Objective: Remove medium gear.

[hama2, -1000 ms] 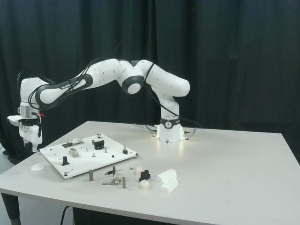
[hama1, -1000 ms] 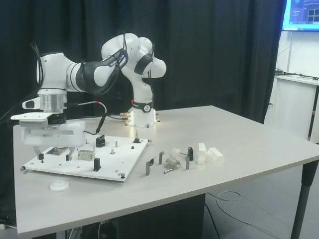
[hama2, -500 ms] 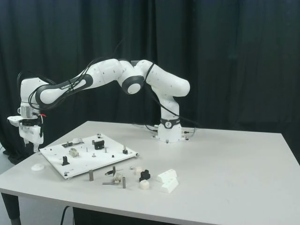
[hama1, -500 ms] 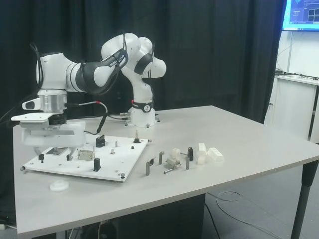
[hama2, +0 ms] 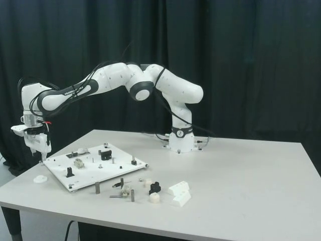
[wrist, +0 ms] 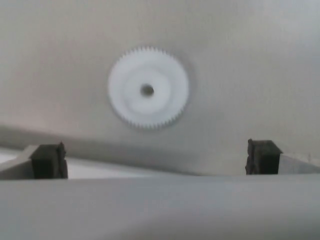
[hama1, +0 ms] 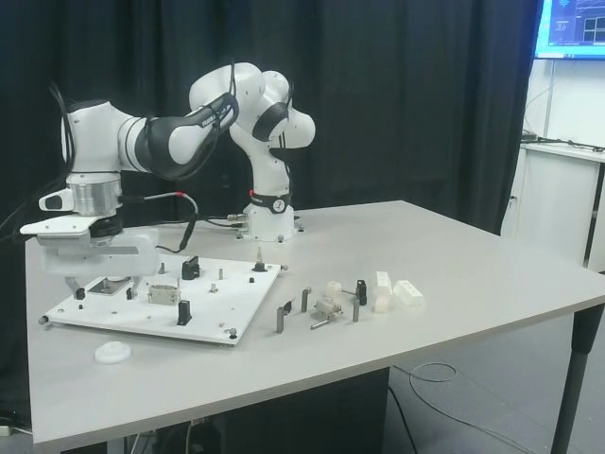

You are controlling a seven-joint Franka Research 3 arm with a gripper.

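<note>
the gripper (wrist: 155, 159) hangs open and empty over the white gear (wrist: 148, 88), which lies flat on the grey surface (hama1: 397, 312) beside the white board (hama1: 203, 307) near one corner.

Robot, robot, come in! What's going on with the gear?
Gripper open, empty, above the table. White gear flat on grey table, off the white board. Nothing in the way.

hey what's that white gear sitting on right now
The white gear lies flat on the bare grey table, off the white board. What its underside hides cannot be seen. The open gripper holds nothing.
</note>
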